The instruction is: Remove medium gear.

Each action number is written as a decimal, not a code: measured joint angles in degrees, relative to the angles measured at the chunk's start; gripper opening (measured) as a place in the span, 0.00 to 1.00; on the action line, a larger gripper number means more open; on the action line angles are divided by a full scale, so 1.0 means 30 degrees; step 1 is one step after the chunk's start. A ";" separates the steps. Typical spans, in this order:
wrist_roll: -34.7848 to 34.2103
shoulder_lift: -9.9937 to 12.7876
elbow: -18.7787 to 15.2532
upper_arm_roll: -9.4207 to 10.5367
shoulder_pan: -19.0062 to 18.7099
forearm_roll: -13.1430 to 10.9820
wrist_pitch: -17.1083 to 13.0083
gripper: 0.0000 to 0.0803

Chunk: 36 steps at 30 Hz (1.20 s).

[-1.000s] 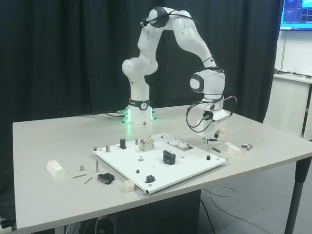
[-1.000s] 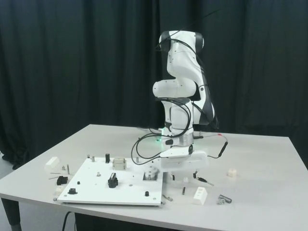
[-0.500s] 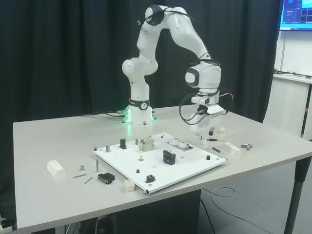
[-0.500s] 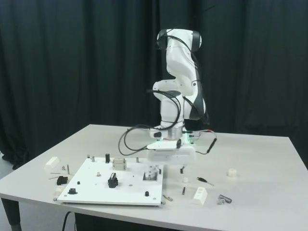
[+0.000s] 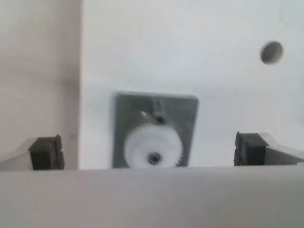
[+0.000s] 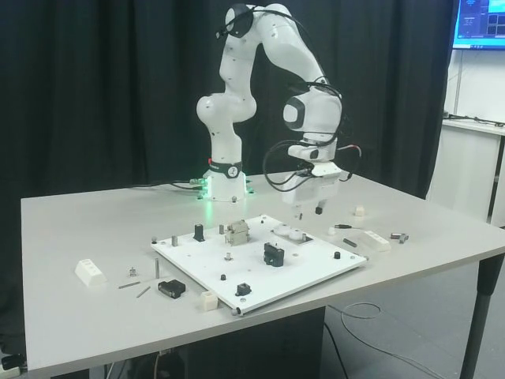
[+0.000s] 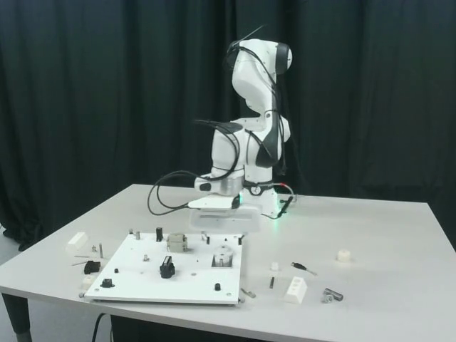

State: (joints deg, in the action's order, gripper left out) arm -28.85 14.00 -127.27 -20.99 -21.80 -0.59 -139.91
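Note:
A white toothed gear (image 5: pixel 153 151) sits on a grey plate (image 5: pixel 156 110) let into the white board (image 5: pixel 213 95). My gripper (image 5: pixel 148 151) hangs straight above the gear, open, one black fingertip (image 5: pixel 46 153) on each side and well apart from it. From the room, the gripper (image 6: pixel 309 208) hovers over the board's far right part (image 6: pixel 260 264), above the white gears (image 6: pixel 292 233). The second room view shows the gripper (image 7: pixel 224 239) a short way above the gear (image 7: pixel 226 254). Nothing is held.
The board carries black fixtures (image 6: pixel 273 254), a grey connector block (image 6: pixel 237 232) and pegs. Off the board to the right lie a white block (image 6: pixel 377 240), a small white part (image 6: pixel 359 210), a metal piece (image 6: pixel 401 235) and a pin. A white block (image 6: pixel 89 272) and pins lie left.
The arm has swung from the table beside the board's right edge to over the board, and the gripper now hovers above the gear plate. No object has moved.

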 joint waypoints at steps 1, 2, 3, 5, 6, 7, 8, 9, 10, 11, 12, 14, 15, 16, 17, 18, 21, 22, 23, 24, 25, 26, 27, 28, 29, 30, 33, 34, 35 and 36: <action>0.0094 -0.0008 0.0000 -0.0004 0.0136 0.0000 0.0050 1.00; 0.0173 -0.0009 0.0000 -0.0005 0.0262 0.0000 0.0096 1.00; 0.0247 -0.0007 -0.0001 -0.0005 0.0399 -0.0001 0.0156 1.00; 0.0355 -0.0007 -0.0003 0.0002 0.0617 -0.0009 0.0258 1.00; 0.0409 -0.0006 -0.0007 0.0006 0.0714 -0.0025 0.0292 1.00; 0.0459 -0.0002 -0.0012 0.0007 0.0789 -0.0044 0.0311 1.00; 0.0510 0.0004 -0.0019 0.0012 0.0853 -0.0063 0.0319 1.00; 0.0586 0.0011 -0.0033 0.0018 0.0912 -0.0093 0.0321 1.00; 0.0665 0.0019 -0.0050 0.0020 0.0943 -0.0139 0.0321 1.00; 0.0741 0.0028 -0.0067 0.0020 0.0958 -0.0214 0.0321 1.00; 0.0828 0.0039 -0.0083 0.0021 0.0964 -0.0299 0.0321 1.00; 0.1059 0.0067 -0.0118 0.0033 0.0964 -0.0499 0.0321 1.00; 0.1177 0.0088 -0.0137 0.0046 0.0964 -0.0597 0.0321 1.00; 0.1263 0.0110 -0.0156 0.0060 0.0964 -0.0698 0.0321 1.00; 0.1328 0.0132 -0.0177 0.0078 0.0963 -0.0793 0.0321 1.00; 0.1374 0.0151 -0.0200 0.0095 0.0963 -0.0853 0.0321 1.00; 0.1458 0.0192 -0.0328 0.0152 0.0961 -0.1002 0.0304 1.00; 0.1487 0.0197 -0.0385 0.0167 0.0960 -0.1033 0.0283 1.00; 0.1523 0.0201 -0.0449 0.0180 0.0960 -0.1059 0.0249 1.00; 0.1559 0.0204 -0.0515 0.0190 0.0960 -0.1070 0.0197 1.00; 0.1612 0.0211 -0.0590 0.0200 0.0960 -0.1073 0.0119 1.00; 0.1651 0.0220 -0.0654 0.0207 0.0960 -0.1074 0.0039 1.00; 0.1681 0.0233 -0.0736 0.0213 0.0959 -0.1077 -0.0076 1.00; 0.1693 0.0242 -0.0811 0.0220 0.0959 -0.1079 -0.0163 1.00; 0.1697 0.0250 -0.0884 0.0227 0.0959 -0.1082 -0.0241 1.00; 0.1699 0.0258 -0.0972 0.0237 0.0960 -0.1087 -0.0343 1.00; 0.1702 0.0279 -0.1227 0.0286 0.0960 -0.1110 -0.0682 1.00; 0.1703 0.0284 -0.1310 0.0310 0.0959 -0.1124 -0.0810 1.00; 0.1704 0.0288 -0.1397 0.0338 0.0959 -0.1139 -0.0922 1.00; 0.1705 0.0291 -0.1483 0.0366 0.0959 -0.1155 -0.1022 1.00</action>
State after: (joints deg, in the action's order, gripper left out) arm -23.74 14.88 -131.72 -19.89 -18.92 -4.06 -142.97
